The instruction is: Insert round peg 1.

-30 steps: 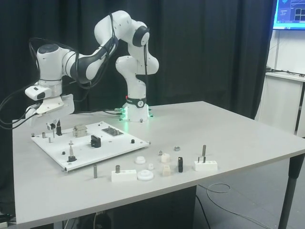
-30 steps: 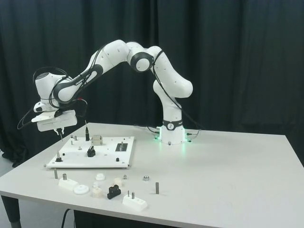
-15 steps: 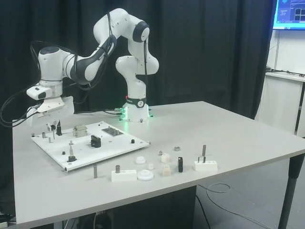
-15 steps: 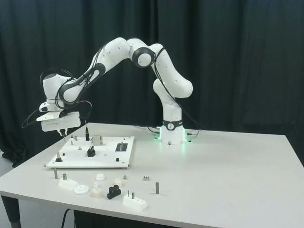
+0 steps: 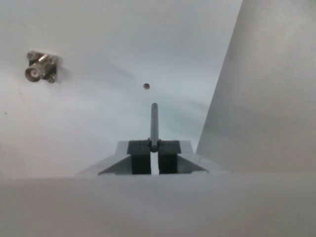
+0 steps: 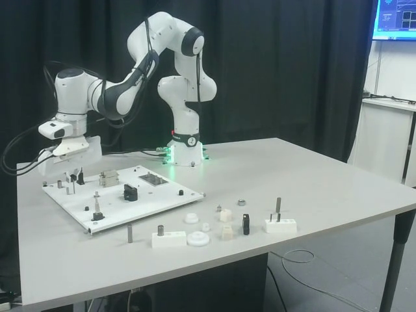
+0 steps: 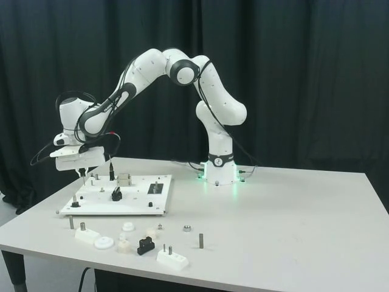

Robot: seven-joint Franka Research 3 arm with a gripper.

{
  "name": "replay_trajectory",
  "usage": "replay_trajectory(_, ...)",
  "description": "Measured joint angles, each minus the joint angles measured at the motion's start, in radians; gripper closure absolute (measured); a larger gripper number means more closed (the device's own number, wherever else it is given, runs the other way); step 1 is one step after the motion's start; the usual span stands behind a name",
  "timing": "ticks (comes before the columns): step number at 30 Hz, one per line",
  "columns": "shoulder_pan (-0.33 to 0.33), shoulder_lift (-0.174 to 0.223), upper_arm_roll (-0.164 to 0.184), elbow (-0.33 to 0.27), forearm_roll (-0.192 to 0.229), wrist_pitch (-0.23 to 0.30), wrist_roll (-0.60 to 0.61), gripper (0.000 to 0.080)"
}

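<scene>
One hand (image 5: 154,148) clamps one round peg (image 5: 154,123) above one hole (image 5: 145,86).

White arm (image 7: 152,70) with black joints, grey peg (image 5: 154,123) (plain, unpatterned), white board (image 6: 123,197), grey table (image 7: 292,213)

The board (image 6: 123,198) is laid on the surface (image 6: 312,182), to the side of the arm's base (image 6: 185,151). Above the board's far corner the pincer (image 5: 154,148) is held, with the round peg (image 5: 154,123) gripped between its fingers and hung over the board, near a small hole (image 5: 145,86). A connector (image 5: 41,67) is mounted on the board well apart from that hole. Before the board, on the surface, loose parts are scattered, among them a block (image 6: 280,225) carrying two pins.
</scene>
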Motion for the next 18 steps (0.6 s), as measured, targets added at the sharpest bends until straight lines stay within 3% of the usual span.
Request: replay_trajectory(18, 0.003, 0.0, 0.004, -0.037, 0.004, 0.052, -0.003, 0.0774)
